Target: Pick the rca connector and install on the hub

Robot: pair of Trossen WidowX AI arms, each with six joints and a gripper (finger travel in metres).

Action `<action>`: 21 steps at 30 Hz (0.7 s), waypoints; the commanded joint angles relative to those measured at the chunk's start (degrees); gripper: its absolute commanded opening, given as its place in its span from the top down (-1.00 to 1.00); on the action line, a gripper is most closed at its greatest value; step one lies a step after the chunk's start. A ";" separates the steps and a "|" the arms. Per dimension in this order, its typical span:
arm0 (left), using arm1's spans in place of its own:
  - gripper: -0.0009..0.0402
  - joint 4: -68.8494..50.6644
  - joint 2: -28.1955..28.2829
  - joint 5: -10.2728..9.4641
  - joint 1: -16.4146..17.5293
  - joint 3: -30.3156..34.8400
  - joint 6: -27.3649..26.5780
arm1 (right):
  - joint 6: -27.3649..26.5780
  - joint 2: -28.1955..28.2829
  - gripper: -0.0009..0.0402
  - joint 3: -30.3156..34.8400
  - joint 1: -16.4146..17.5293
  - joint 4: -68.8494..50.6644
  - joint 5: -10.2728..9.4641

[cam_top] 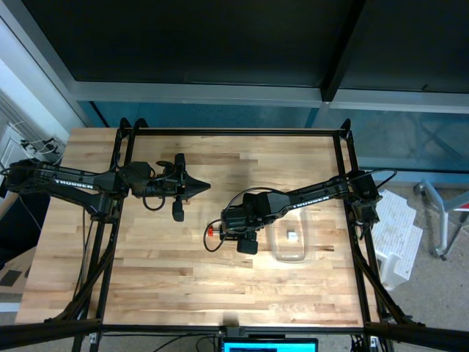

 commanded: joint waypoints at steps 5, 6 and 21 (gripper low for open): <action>0.96 0.00 0.00 0.02 0.00 0.00 0.00 | -0.02 0.00 0.23 0.02 0.02 0.02 0.02; 0.96 0.00 0.00 0.02 0.02 0.00 0.00 | -0.02 0.00 0.23 0.02 0.02 0.00 0.02; 0.96 0.00 0.00 0.02 0.00 0.00 0.00 | -1.97 -0.28 0.23 -1.46 0.57 0.31 0.66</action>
